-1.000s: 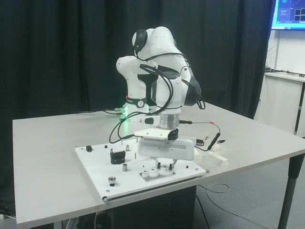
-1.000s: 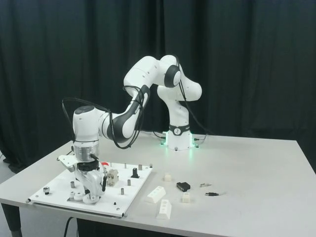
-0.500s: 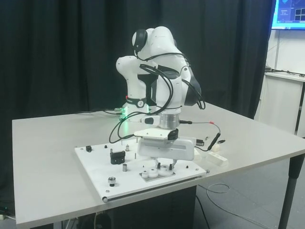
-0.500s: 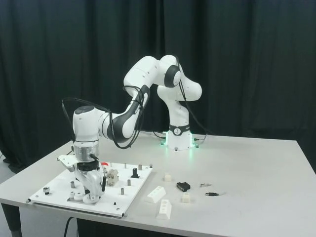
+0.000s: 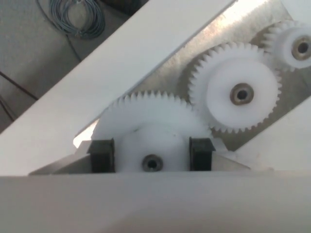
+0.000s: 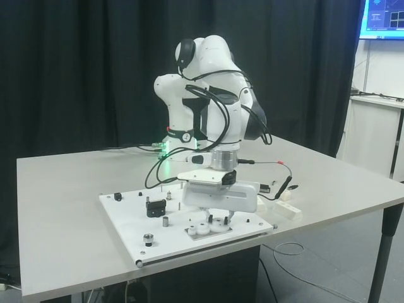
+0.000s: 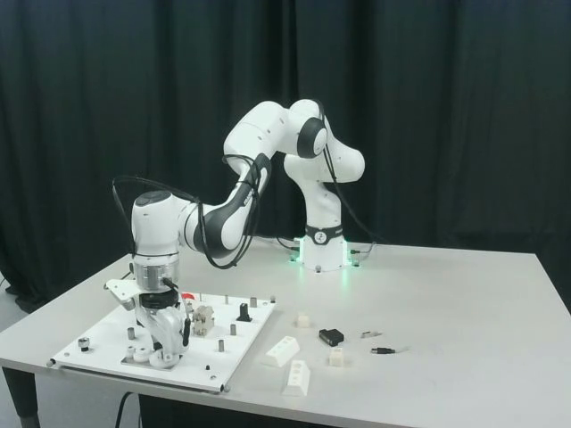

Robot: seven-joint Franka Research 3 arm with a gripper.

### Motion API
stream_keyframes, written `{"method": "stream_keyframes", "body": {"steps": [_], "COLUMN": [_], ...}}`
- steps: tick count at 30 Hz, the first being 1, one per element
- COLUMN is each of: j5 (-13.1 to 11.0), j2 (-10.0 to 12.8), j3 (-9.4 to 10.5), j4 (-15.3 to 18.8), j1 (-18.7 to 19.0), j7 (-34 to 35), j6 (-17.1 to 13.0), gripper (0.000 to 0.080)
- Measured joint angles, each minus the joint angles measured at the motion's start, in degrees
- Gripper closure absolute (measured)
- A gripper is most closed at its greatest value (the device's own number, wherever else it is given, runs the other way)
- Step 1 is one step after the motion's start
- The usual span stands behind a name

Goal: Remove large gear.

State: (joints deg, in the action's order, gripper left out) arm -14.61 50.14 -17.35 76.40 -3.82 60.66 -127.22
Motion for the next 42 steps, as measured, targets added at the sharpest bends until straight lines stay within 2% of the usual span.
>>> {"method": "stream_keyframes", "body": {"steps": [42], "j5": [0.00], "j2": [-0.71], "j3": [-0.96], "j4": [-0.02], "j1": [0.81], "j7": [1.85], "j6": [0.99], "gripper": [0.0473]}}
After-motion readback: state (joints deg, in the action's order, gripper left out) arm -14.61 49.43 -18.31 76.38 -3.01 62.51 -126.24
